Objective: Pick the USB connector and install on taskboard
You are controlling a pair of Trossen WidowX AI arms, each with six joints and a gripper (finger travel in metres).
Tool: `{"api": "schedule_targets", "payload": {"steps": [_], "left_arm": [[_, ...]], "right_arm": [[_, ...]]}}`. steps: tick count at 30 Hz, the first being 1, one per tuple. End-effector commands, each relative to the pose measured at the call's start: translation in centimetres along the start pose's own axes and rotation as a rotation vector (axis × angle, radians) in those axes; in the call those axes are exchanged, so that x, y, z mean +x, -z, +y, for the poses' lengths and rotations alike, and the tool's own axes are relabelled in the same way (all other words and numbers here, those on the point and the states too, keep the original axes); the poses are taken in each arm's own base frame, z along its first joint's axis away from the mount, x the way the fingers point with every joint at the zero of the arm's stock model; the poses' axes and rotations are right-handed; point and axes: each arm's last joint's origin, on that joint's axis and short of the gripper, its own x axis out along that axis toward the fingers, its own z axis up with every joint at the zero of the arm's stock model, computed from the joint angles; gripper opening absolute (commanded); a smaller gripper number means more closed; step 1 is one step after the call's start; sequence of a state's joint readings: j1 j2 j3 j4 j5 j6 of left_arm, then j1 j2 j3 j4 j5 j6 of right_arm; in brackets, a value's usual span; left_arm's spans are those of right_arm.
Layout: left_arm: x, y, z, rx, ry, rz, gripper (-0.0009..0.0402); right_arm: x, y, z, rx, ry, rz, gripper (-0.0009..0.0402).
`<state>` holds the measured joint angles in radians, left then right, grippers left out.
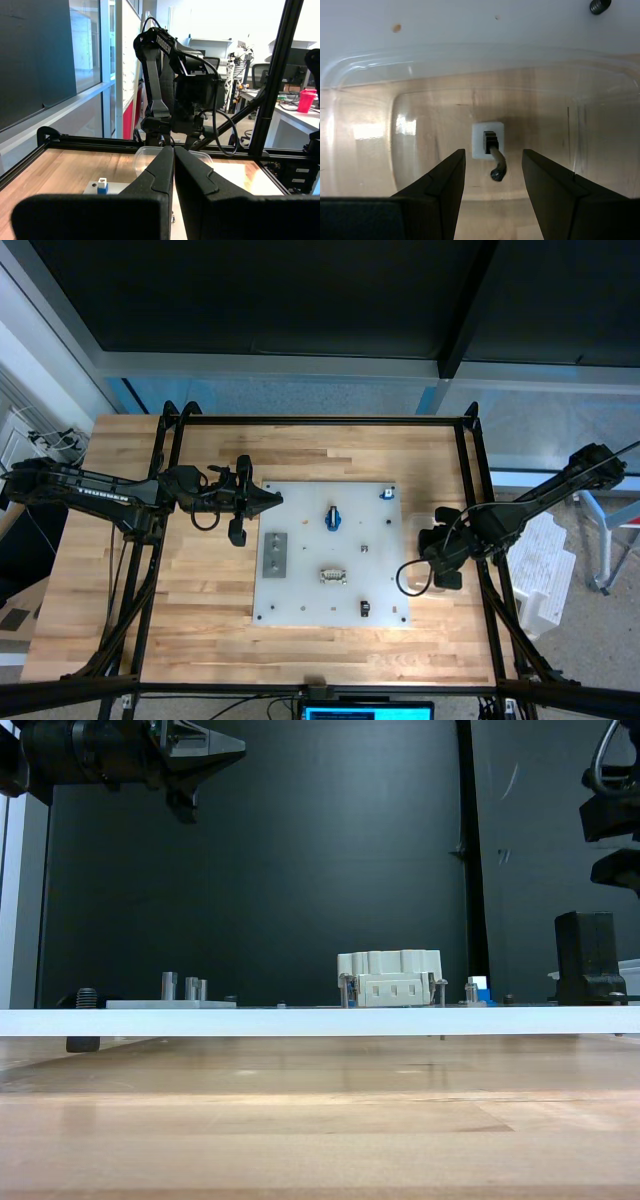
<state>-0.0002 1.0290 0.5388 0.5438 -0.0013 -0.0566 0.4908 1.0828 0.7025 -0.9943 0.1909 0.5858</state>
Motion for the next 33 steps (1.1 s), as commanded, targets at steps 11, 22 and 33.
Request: {"api": "schedule_targets", "payload": {"steps": [11, 22, 33], "left_arm": [[0.0, 0.0, 0.0, 0.0, 0.0, 0.0, 0.0], [0.0, 0.0, 0.0, 0.0, 0.0, 0.0, 0.0], [0.0, 0.0, 0.0, 0.0, 0.0, 0.0, 0.0]], "right_arm": [[1.8, -0.4, -0.2, -0.028, 0.019, 0.015, 0.0155], [2.6, -0.3, -0.2, -0.031, 0.016, 0.029, 0.0126], [3.0, -0.1, -0.2, -0.031, 0.014, 0.026, 0.0081]]}}
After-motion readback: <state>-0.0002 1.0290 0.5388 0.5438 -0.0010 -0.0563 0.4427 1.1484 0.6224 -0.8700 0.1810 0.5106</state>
